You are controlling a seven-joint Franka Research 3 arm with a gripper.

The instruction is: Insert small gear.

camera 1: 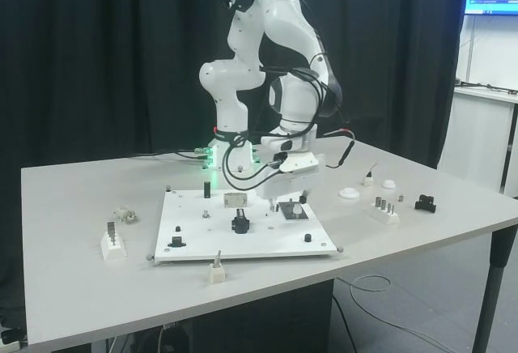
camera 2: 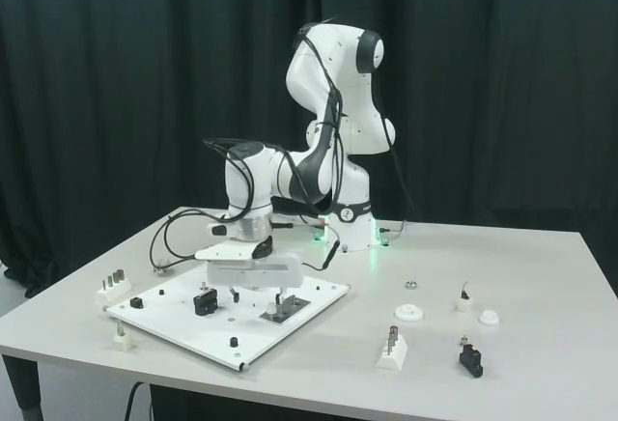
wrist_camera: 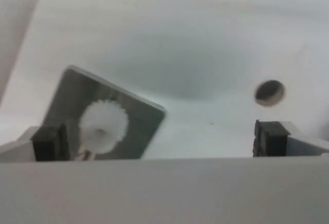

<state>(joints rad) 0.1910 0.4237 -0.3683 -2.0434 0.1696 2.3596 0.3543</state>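
Observation:
A small white gear (wrist_camera: 103, 126) sits on a peg on a grey metal plate (wrist_camera: 138, 126), which lies on the white board (wrist_camera: 205, 44). My gripper (wrist_camera: 159, 141) hovers just above the board, open, with nothing between its black fingertips (wrist_camera: 270, 137). The gear lies close to one fingertip, inside the gap but off to that side. In the room views the gripper (camera 1: 284, 202) (camera 2: 255, 294) hangs low over the white board (camera 1: 243, 240) (camera 2: 193, 329), right by the grey plate (camera 1: 296, 212) (camera 2: 286, 307).
A round hole (wrist_camera: 269, 91) opens in the board near the other fingertip. Small black fixtures (camera 1: 239, 224) (camera 2: 204, 303) stand on the board. Loose on the grey table are white blocks with pegs (camera 1: 112, 242) (camera 2: 391, 351), a white disc (camera 1: 349, 193) and a black part (camera 1: 425, 203).

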